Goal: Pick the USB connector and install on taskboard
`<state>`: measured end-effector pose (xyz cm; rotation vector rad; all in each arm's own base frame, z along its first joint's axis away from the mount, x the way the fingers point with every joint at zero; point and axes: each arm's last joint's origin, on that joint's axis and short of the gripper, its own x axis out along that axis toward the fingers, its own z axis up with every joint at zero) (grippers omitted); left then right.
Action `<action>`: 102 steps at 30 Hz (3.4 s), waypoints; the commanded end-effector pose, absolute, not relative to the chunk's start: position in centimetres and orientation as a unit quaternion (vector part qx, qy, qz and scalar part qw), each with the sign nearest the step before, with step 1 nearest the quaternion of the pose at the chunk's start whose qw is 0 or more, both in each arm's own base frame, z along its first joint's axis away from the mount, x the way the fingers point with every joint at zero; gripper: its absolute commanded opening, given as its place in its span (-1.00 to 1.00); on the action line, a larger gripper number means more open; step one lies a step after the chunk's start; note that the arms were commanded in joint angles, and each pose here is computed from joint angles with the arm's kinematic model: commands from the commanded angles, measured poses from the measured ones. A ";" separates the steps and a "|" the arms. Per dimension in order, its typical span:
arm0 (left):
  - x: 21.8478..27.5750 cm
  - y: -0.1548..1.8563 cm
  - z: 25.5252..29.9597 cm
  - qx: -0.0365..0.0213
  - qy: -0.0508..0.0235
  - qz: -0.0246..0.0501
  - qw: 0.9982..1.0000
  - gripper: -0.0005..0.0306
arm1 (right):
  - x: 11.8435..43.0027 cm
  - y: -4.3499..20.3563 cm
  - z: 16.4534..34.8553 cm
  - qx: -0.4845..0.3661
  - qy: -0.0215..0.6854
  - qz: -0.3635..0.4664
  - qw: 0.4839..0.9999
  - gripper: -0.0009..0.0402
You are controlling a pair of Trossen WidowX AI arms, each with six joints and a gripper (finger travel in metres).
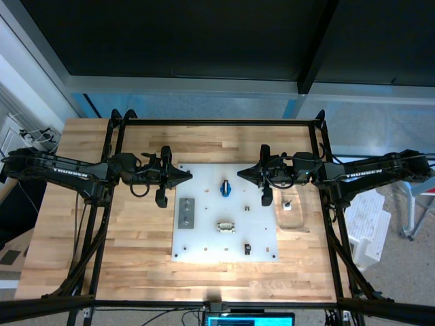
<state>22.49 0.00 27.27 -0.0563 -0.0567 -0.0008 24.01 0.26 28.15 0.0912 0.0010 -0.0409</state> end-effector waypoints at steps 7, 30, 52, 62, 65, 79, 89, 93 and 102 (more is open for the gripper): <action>22.49 0.00 27.27 -0.028 -0.028 -0.001 0.999 -0.97 | 24.0 0.3 28.2 0.046 0.000 -0.021 0.999 -0.96; 22.48 0.01 27.28 -0.028 -0.029 0.000 0.999 -0.97 | 24.0 0.2 28.2 0.046 0.000 -0.021 0.999 -0.96; 22.48 0.00 27.28 -0.028 -0.029 0.000 0.999 -0.97 | 23.3 0.5 28.1 0.057 0.035 0.010 0.998 -0.96; 22.49 0.00 27.27 -0.028 -0.028 -0.001 0.999 -0.96 | 19.8 0.4 27.9 0.032 0.265 0.001 0.964 -0.96; 22.49 0.00 27.28 -0.028 -0.029 -0.001 0.999 -0.96 | 18.9 0.4 27.7 0.031 0.338 -0.002 0.941 -0.96; 22.48 0.00 27.28 -0.028 -0.029 -0.001 0.999 -0.96 | 16.2 0.4 28.4 0.002 0.537 -0.029 0.843 -0.96; 22.49 0.00 27.27 -0.028 -0.028 -0.001 0.999 -0.97 | 17.4 0.6 28.6 -0.028 0.614 -0.025 0.788 -0.91; 22.49 0.00 27.27 -0.028 -0.028 -0.001 0.999 -0.96 | 17.5 1.0 28.1 -0.036 0.628 -0.017 0.778 -0.74; 22.48 0.00 27.28 -0.028 -0.029 -0.001 0.999 -0.96 | 17.2 1.8 28.0 -0.037 0.632 -0.027 0.773 -0.36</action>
